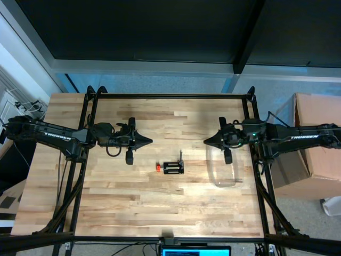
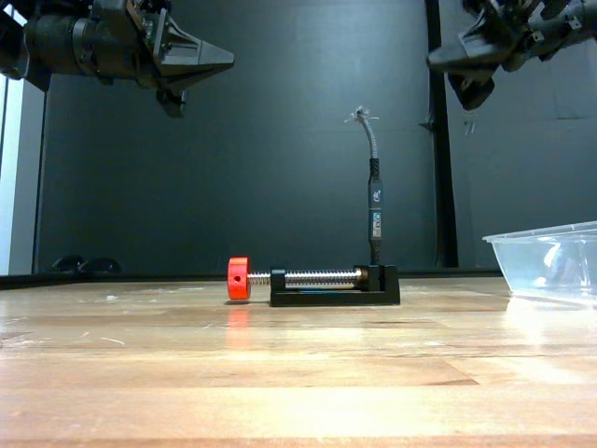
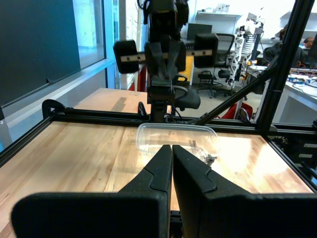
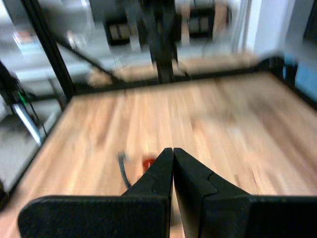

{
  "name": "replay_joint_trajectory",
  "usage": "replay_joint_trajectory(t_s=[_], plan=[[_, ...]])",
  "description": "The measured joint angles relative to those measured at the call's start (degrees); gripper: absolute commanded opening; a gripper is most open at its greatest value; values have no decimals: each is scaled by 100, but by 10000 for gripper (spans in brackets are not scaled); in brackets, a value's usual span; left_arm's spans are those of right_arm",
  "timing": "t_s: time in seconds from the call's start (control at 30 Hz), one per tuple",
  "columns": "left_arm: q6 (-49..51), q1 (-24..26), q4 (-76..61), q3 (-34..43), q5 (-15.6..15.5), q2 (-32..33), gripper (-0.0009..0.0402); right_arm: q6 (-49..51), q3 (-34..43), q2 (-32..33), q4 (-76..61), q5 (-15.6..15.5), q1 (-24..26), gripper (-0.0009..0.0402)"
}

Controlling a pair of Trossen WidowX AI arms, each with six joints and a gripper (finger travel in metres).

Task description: Remove the USB-C connector from the USB-C receptacle and place in the container

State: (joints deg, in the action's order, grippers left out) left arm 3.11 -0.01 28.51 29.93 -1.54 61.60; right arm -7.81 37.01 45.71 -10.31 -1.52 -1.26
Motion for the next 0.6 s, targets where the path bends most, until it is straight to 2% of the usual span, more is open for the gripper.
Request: replay_joint_trajectory(t_s=[0.3,0.5,0.6], plan=[[2,2,-2,0,0,0,0,-52,1473,1261,-2142,46,-610,1],[2,2,0,2,0,0,0,-66,2496,2238,-3425,479,-986,22],[0,2,0,0,0,0,0,-90,3036,2745,-3941,503,-1054,40]])
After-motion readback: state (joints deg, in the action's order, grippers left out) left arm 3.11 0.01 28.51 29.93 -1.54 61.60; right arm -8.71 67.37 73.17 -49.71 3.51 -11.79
